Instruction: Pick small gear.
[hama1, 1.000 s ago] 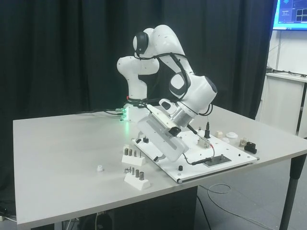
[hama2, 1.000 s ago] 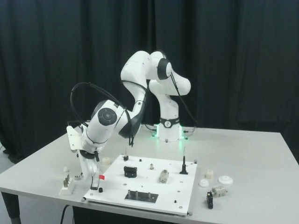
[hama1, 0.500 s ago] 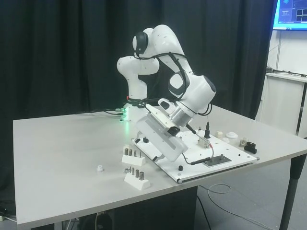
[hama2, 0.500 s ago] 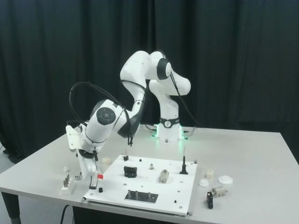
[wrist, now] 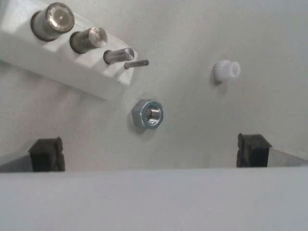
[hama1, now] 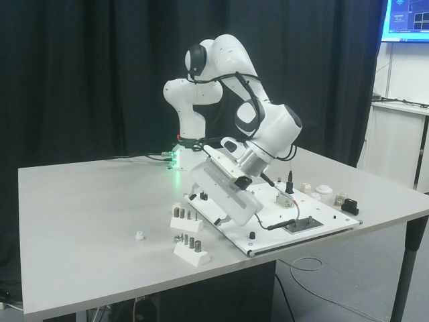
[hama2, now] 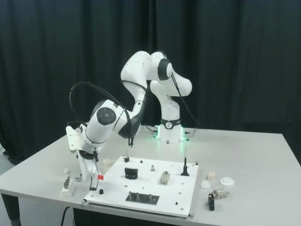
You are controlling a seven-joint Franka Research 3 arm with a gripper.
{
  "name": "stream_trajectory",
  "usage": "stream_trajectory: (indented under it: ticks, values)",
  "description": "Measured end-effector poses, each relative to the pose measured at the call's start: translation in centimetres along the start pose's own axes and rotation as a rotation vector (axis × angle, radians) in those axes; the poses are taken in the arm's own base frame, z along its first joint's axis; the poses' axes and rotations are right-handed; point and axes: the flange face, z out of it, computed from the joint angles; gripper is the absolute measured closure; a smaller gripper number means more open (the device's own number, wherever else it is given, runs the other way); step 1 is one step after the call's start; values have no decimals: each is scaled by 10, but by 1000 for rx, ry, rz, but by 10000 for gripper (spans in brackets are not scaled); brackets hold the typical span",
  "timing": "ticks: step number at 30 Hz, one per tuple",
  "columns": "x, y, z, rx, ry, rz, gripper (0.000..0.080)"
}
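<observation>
Surroundings: I see a nut on the bench between the pin block and the gear; nothing blocks the gear.
Change: arm lifted slightly since a second ago.
Gear: lies near the bench's front edge, hub end toward the edge, axis tilted.
Jaws: spread wide, empty, pads flanking the nut.

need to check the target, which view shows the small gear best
The wrist view: the small gear fills enough of the frame to show its teeth and hub. The first room view shows it as a white speck on the table; the second barely shows it.
</observation>
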Motion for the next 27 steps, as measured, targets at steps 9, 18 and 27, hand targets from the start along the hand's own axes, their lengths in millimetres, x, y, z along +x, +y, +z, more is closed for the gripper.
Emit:
stream_trajectory:
  ticks: [9,18,27]
  values:
    - [1,-1,-2,4,-2,2,3]
    - [1,-1,-3,7,-4,4,3]
    - [3,-2,-7,13,-4,8,3]
